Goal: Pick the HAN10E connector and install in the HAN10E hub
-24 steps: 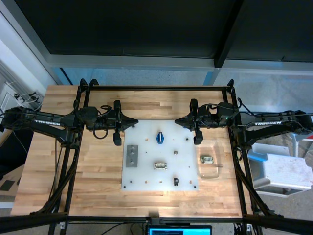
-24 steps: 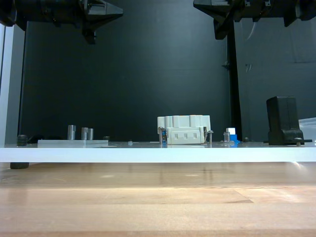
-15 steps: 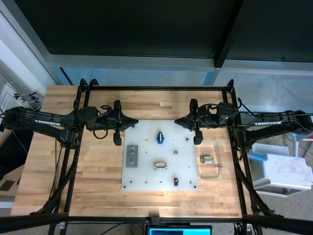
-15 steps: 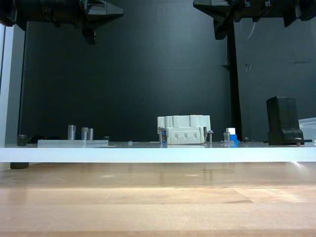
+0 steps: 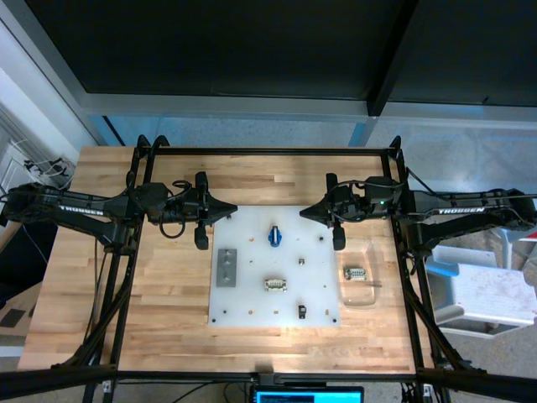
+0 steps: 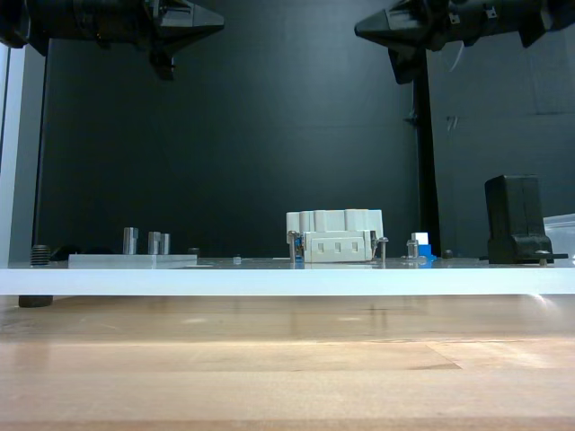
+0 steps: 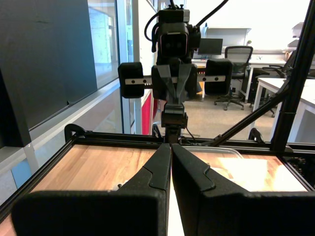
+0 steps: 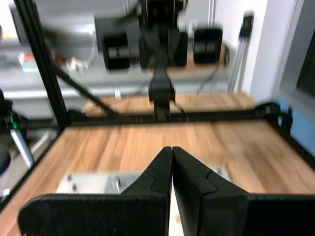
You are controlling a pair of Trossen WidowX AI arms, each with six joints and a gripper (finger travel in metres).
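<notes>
Pick not started yet. The left tool [image 5: 228,211] and right tool [image 5: 305,211] hover closed and empty over the far side of the plate [image 5: 252,306]. Guessing the right one needs to open and drop onto the connector [image 5: 355,273].

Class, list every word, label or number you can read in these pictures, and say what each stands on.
"TROSSEN": on the left arm; its left gripper hangs shut over the white plate's far left corner.
"TROSSEN": on the right arm; its right gripper hangs shut over the plate's far edge.
HAN10E connector, HAN10E hub: no text readable.
The screen at the table's near edge: too small to read.
</notes>
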